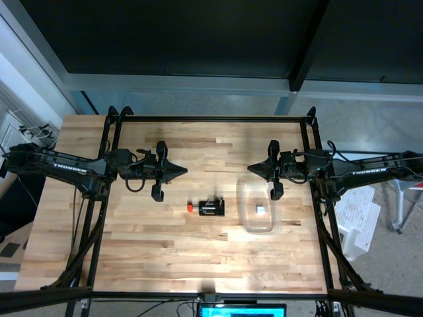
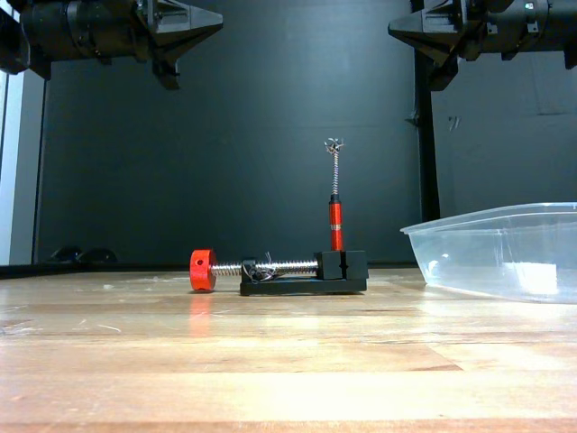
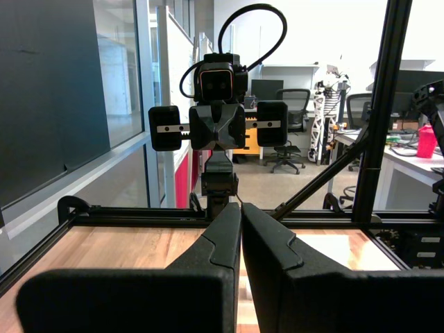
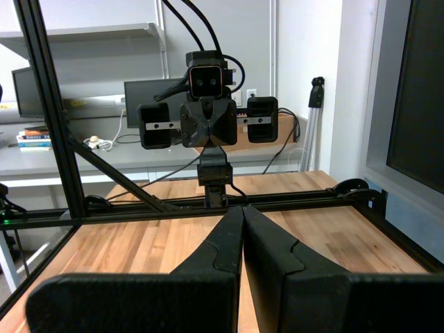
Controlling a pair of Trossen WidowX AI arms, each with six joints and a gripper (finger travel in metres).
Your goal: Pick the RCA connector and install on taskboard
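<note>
Left end effector (image 1: 184, 172): held high above the tabletop (image 1: 158, 251), fingers pressed together to a single point, gripping nothing, aimed inward at its opposite number.
Right end effector (image 1: 250, 169): at matching height and likewise closed on empty air. Its tip hangs near the far rim of the clear tray (image 1: 245, 198) but well above it.
RCA connector (image 1: 260, 209): a tiny whitish piece lying loose on the tray's floor, apart from the walls, on the right arm's side.
Taskboard (image 1: 210, 208): a black fixture just beside the tray and not touching it. Its red knob (image 1: 190, 207) faces the left arm, and a thin spring-topped post (image 2: 335, 171) stands upright from it.
Stage, as judged: the pick has not begun, and neither arm has anything in hand.
Risk at the pick: the fingers must part before they descend, since closed tips would only shove the piece aside. The connector is far smaller than a finger, so an off-centre squeeze could flick it away or clamp it crooked.
Risk from the tray: its walls crowd the fingers, and the light plastic would probably skid or tip if a finger caught it.
Risk at the install: the upright post stands in the approach path and could be struck. A connector held askew would probably not seat.
</note>
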